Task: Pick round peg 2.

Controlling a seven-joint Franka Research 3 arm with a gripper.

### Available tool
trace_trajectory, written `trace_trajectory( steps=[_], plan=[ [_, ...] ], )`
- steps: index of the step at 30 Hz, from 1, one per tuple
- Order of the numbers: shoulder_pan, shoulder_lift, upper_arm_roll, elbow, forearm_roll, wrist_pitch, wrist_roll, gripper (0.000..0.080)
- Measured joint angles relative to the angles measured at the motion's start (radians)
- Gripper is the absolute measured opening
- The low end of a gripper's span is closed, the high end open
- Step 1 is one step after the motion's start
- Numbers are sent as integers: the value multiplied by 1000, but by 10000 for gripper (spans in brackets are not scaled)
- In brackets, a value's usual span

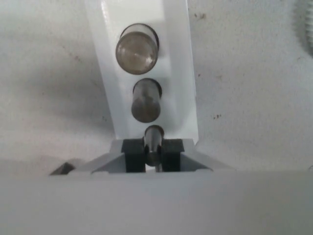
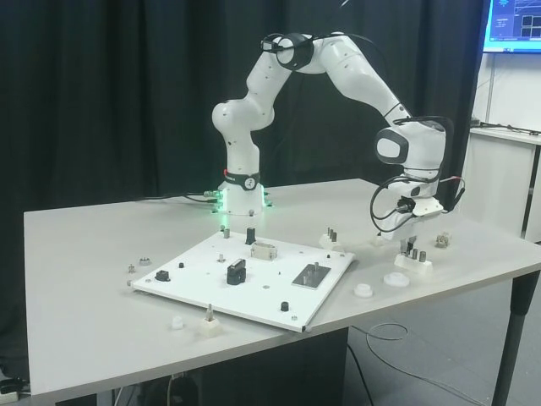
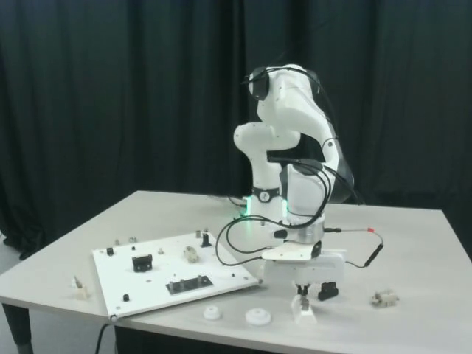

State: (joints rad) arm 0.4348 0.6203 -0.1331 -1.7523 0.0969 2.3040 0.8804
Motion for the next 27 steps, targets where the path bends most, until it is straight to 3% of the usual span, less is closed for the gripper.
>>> trace_trajectory(
  steps=[12,27],
  plan=[
    [0,0,-1,8,-1,-21,0,67],
    [0,-46,-8,43,-2,-138,0,66]
  ],
)
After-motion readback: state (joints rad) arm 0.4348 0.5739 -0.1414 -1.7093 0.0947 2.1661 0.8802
